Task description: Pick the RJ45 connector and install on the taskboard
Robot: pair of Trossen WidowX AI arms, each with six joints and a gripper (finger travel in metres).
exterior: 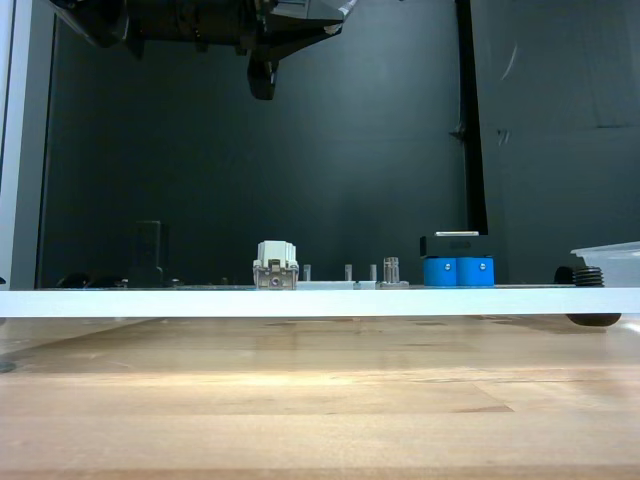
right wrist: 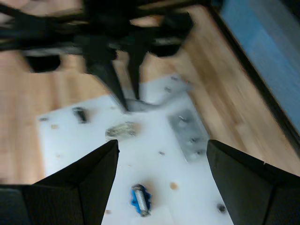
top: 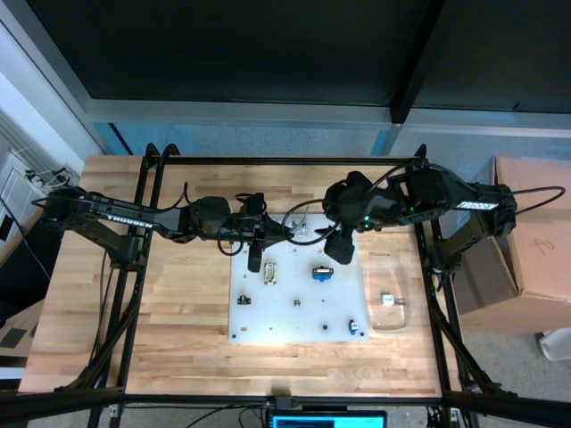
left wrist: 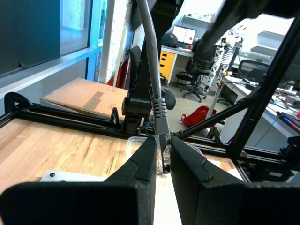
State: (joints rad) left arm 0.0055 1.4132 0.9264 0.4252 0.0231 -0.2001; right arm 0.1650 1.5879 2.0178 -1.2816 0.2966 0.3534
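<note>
Your left wrist view shows what the high view hides: the left gripper pinches the RJ45 connector, held clear above the taskboard. The right gripper hangs over the taskboard, spread wide.

Your left gripper, over the taskboard's far left, has matt black plastic jaws closed on the RJ45 connector. The connector is clear, glossy plastic on a smooth grey cable. Your right gripper, over the far right, shows the same matt black jaws, spread wide. The taskboard looks like smooth white plastic, and the counter is pale, grainy wood.
</note>
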